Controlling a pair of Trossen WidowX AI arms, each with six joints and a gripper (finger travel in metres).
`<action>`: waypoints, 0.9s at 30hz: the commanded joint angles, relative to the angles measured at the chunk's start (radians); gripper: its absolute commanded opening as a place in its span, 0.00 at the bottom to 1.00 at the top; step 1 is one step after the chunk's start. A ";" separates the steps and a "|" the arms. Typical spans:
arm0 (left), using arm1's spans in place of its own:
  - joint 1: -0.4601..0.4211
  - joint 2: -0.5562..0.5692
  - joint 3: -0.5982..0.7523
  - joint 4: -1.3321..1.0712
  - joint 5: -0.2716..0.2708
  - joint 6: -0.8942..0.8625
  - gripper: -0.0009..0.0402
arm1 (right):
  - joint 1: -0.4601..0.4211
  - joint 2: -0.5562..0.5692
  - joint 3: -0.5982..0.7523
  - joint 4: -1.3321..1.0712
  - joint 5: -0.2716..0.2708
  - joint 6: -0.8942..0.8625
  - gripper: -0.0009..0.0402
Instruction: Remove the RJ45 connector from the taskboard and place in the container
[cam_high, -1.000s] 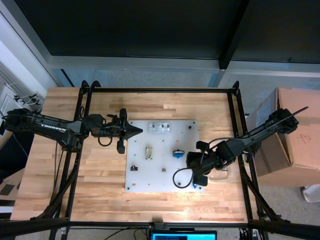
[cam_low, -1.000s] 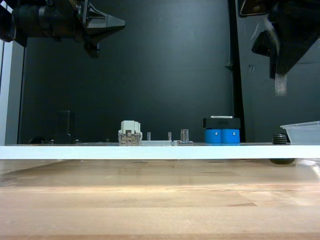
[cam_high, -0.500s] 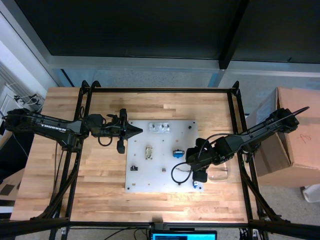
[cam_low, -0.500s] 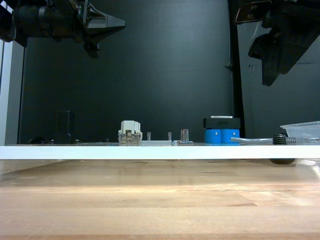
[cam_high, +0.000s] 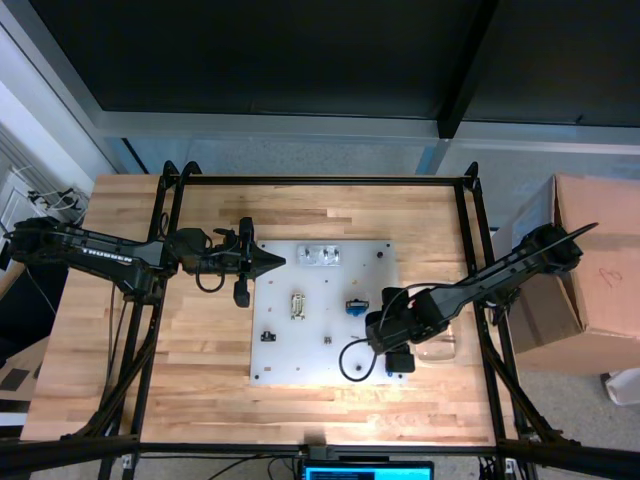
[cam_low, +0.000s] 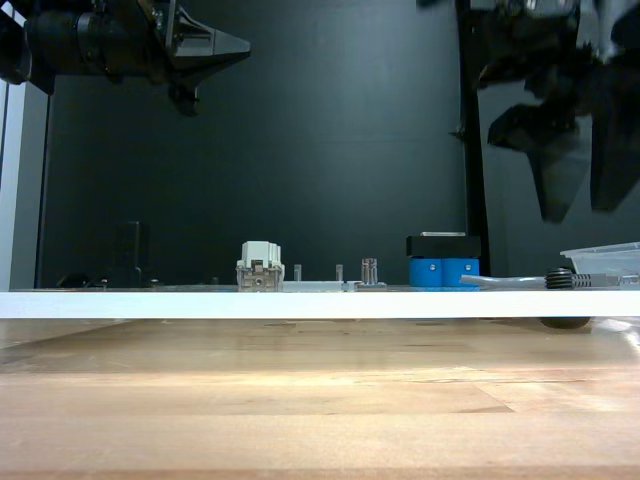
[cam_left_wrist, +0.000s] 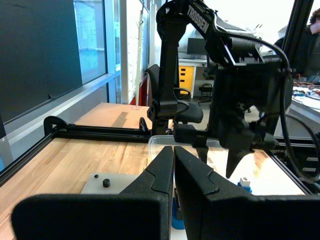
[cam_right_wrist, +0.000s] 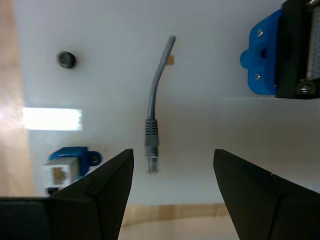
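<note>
The RJ45 connector (cam_right_wrist: 151, 150) is seen lying free and flat on the white taskboard (cam_right_wrist: 210, 125), clear of its seat. Its long axis is laid along the board. The clear plug end is turned toward the right gripper's side and the short grey cable tail is trailed away from it in a slight bend. In the low view the same grey piece is shown level on the board top, stretched across the view. The plug is placed just beside the blue socket (cam_right_wrist: 67, 169), apart from it. A blue block with a black connector (cam_right_wrist: 265, 55) and a small black knob (cam_right_wrist: 66, 59) are also carried on the board.

The clear container (cam_low: 605, 258) is set on the table just off the board's right edge. Its contents cannot be made out, and the connector is found outside it, on the board.

The right gripper (cam_low: 580, 212) is held above the board near that right edge with its fingers (cam_right_wrist: 95, 195) spread wide. The connector is framed between them in the wrist view and is touched by neither. The left gripper (cam_high: 278, 262) is held high over the board's left edge, well apart from the connector, with its fingers pressed together on nothing.
</note>
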 joint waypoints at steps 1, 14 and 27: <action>0.000 0.000 0.000 0.000 0.000 0.000 0.02 | 0.002 0.036 0.000 0.001 -0.002 -0.008 0.56; 0.000 0.000 0.000 0.000 0.000 0.000 0.02 | 0.006 0.134 -0.003 0.052 -0.024 -0.013 0.54; 0.000 0.000 0.000 0.000 0.000 0.000 0.02 | 0.007 0.158 -0.005 0.077 -0.041 -0.022 0.22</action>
